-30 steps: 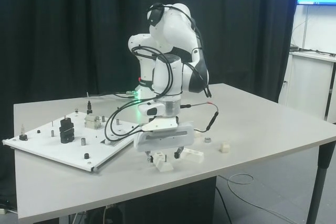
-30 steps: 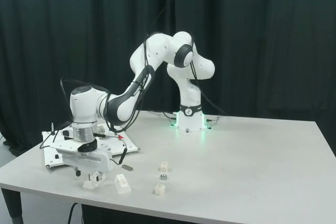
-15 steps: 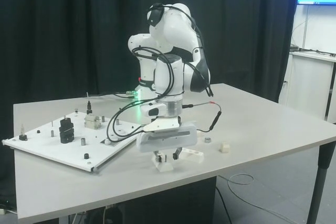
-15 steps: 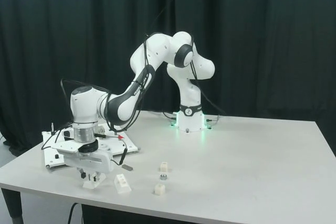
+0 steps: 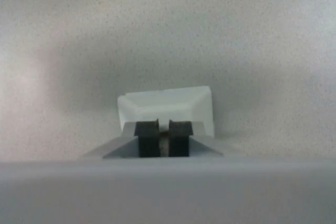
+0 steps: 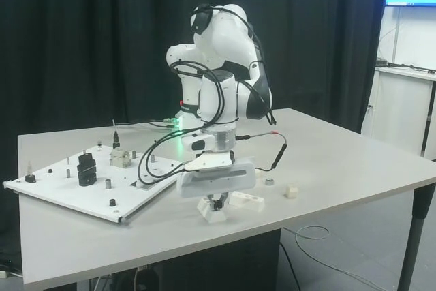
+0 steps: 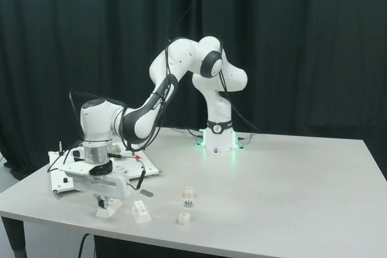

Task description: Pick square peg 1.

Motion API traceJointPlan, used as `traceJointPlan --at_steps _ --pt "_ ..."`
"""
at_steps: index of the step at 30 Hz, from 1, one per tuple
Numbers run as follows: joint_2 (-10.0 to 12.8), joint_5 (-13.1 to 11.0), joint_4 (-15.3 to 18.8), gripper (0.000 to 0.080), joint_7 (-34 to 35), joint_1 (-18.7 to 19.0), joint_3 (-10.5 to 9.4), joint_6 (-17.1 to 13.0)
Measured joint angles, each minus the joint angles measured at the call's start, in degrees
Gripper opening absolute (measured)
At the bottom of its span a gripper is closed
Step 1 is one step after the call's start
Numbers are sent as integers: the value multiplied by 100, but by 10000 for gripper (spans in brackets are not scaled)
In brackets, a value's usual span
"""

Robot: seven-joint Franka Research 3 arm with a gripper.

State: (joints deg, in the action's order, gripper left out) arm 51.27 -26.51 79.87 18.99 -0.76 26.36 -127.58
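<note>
- Wrist view: gripper point(image 5: 164, 138) has its two black fingertips point(image 5: 147, 136) nearly together, only a thin gap between them, pinched on something small at the top of the white peg block point(image 5: 167, 108). I judge they have hold of it, though actual contact is hard to confirm.
- Peg block sits directly under the gripper, not off to any side; fingertips are centred over its width.
- Block's long axis runs across the line of the fingers, so the fingers close across its short dimension. Good alignment for a grasp.
- First room view: gripper point(image 6: 216, 202) is low at the near edge of the grey table point(image 6: 354, 161), and the peg block point(image 6: 213, 213) under it rests on the table or barely above it; cannot tell which.
- Second room view: same picture, gripper point(image 7: 100, 200) right on top of the peg block point(image 7: 108, 210), near-left part of the table.
- Another white block point(image 7: 141, 211) lies just right of it; small cube point(image 7: 184, 217) and more small parts further right, well apart from the gripper.
- White board point(image 6: 75, 189) with fixtures is on the far left side, apart from the peg.
- Next move judged: straight lift upward; no sideways correction needed. Risk: a slip if the grip is shallow.
</note>
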Motion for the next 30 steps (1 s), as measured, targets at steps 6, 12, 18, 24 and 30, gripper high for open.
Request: traceJointPlan --at_steps 6,12,18,24,30 --pt "0 0 -3 36 -3 -16 0 1" --pt "0 3 -25 36 -21 -27 2 32" --pt "-13 15 -108 36 -42 -28 40 206" --pt "-82 38 -192 36 -46 -27 84 442" --pt "-151 65 -255 35 -46 -28 122 601"
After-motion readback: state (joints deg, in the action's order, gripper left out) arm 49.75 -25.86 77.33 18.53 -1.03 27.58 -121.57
